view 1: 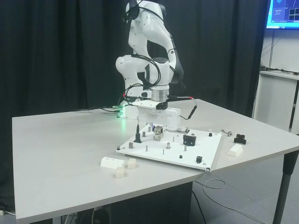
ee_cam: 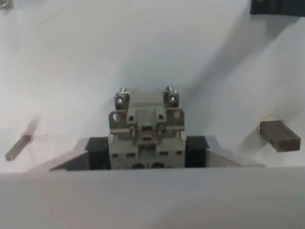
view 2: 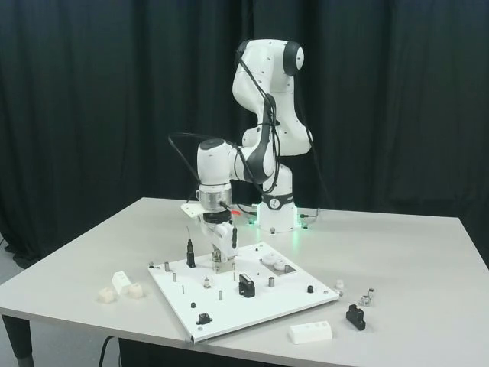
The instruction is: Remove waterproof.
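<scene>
From the first room view I see three small white blocks [view 1: 117,167] on the grey table [view 1: 56,140], just beside the near left corner of the white board [view 1: 205,147]. On the board, a black post [view 1: 137,136] stands left of the hand [view 1: 159,132]. The hand is low over the board's far left part, and the waterproof connector [view 1: 159,136] sits directly under it. In the wrist view the connector [ee_cam: 146,131] lies between the hand's [ee_cam: 147,160] parts, grey, with two screws on top; I cannot tell whether the hand is pinching it or spread. Right of the hand a black clip [view 1: 188,139] sits on the board. Off the board's right edge lie a white block [view 1: 235,150] and a black part [view 1: 240,138].
</scene>
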Controlling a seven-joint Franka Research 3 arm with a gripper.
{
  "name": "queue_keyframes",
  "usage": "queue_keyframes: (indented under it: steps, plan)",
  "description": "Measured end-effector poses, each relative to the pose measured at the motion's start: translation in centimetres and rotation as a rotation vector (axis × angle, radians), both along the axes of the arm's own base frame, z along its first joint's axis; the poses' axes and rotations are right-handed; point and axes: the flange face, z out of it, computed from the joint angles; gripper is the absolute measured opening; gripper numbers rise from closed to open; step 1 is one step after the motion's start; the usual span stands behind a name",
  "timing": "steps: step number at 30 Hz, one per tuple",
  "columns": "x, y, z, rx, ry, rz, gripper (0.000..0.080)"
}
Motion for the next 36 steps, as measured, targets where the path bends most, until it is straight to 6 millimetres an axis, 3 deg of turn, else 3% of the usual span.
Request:
queue_keyframes:
  steps: [36]
  plan:
    - [0.02, -0.24, 0.07, 0.009, -0.001, -0.011, 0.0323]
